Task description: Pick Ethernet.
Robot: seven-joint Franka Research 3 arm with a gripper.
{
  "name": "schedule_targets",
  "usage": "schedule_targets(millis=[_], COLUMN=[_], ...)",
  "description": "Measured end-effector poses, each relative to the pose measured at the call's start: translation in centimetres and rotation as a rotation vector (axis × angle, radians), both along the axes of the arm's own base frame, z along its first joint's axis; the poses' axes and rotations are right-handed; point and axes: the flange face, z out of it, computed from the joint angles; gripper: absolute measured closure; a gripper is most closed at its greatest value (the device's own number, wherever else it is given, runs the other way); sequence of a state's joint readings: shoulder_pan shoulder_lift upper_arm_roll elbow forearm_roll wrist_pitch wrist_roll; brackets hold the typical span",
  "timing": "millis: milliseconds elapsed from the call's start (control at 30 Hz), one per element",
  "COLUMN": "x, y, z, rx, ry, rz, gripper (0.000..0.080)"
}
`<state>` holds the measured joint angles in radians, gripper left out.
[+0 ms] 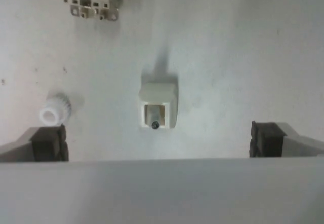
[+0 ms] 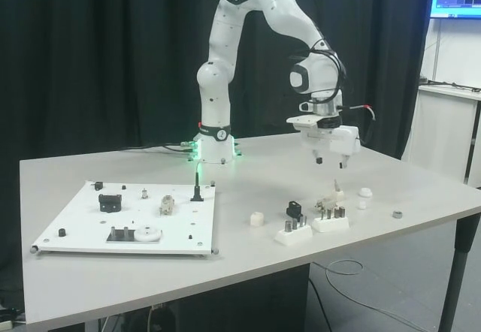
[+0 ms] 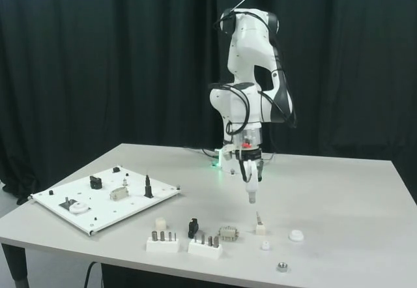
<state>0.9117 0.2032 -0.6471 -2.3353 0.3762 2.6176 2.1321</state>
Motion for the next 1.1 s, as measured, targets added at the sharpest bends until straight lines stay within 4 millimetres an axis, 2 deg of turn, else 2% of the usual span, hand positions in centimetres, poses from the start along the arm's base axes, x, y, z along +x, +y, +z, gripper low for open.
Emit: schedule_targets(millis=[567,1100], x=[-0.3,0.5], y=[1.4,2.7], z=[-2.1,-4.4], rx=[0.013,-0.022], ry=[0.022,0.009], rz=[0.003,0.012], gripper=[0.0003,0.0003])
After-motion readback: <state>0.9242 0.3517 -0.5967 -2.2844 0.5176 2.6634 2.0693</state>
